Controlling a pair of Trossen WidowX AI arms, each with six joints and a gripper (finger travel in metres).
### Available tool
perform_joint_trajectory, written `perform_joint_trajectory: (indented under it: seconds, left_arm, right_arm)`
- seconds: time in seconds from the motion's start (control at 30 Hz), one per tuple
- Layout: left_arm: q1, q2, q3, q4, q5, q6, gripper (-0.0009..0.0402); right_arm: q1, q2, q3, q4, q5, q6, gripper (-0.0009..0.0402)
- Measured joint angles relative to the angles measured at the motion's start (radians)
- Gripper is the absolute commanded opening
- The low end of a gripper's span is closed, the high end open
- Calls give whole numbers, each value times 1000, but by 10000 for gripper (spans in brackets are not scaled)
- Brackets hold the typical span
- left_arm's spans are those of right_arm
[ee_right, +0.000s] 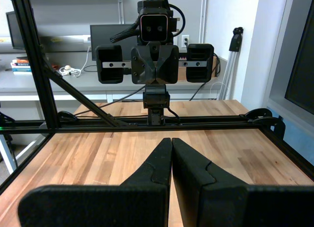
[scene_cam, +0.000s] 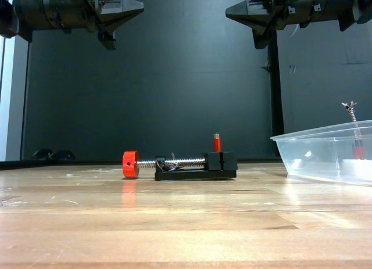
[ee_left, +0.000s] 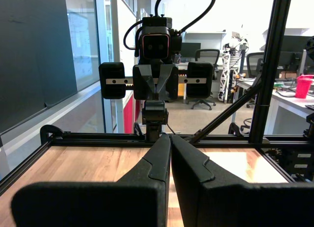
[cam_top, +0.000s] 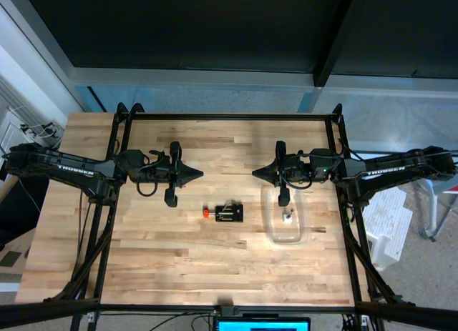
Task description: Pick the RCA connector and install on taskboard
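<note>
Opening the closed right gripper (cam_top: 255, 173), poised high near the clear tray (cam_top: 271, 231), then descending straight onto the RCA connector (cam_top: 288, 214) looks best, while the closed left gripper (cam_top: 200, 174) hangs high opposite.

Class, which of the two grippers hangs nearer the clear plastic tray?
The right gripper, raised near the far end of the tray. The left gripper hangs farther off, beyond the knob end of the taskboard.

Pale wood plank table (cam_top: 215, 274), black metal frame (cam_top: 229, 117) along its far edge. Dark panel (scene_cam: 174, 77) behind the table. Beyond the table's right end: office chair (ee_left: 203, 55), white desk (ee_left: 289, 93), glass partition (ee_left: 83, 45). Beyond its left end: monitor (ee_right: 110, 38) on a grey desk, white wall (ee_right: 221, 11).
</note>
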Motion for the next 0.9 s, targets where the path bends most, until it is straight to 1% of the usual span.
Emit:
perform_joint_trajectory:
  seconds: [0.4, 0.47, 0.53, 0.63, 0.77, 0.9]
  left_arm:
    - [0, 0, 0, 0, 0, 0, 0]
    - [0, 0, 0, 0, 0, 0, 0]
    - [0, 0, 0, 0, 0, 0, 0]
    - [0, 0, 0, 0, 0, 0, 0]
    - [0, 0, 0, 0, 0, 0, 0]
    - [0, 0, 0, 0, 0, 0, 0]
  right_arm:
    - [0, 0, 0, -2, -2, 1, 0]
    - [0, -2, 0, -16, -24, 11, 0]
    - [0, -11, 0, -44, -30, 20, 0]
    - [1, -46, 0, -111, -26, 21, 0]
    - [2, -114, 0, -224, 2, 27, 0]
    - [3, -183, 0, -343, 4, 35, 0]
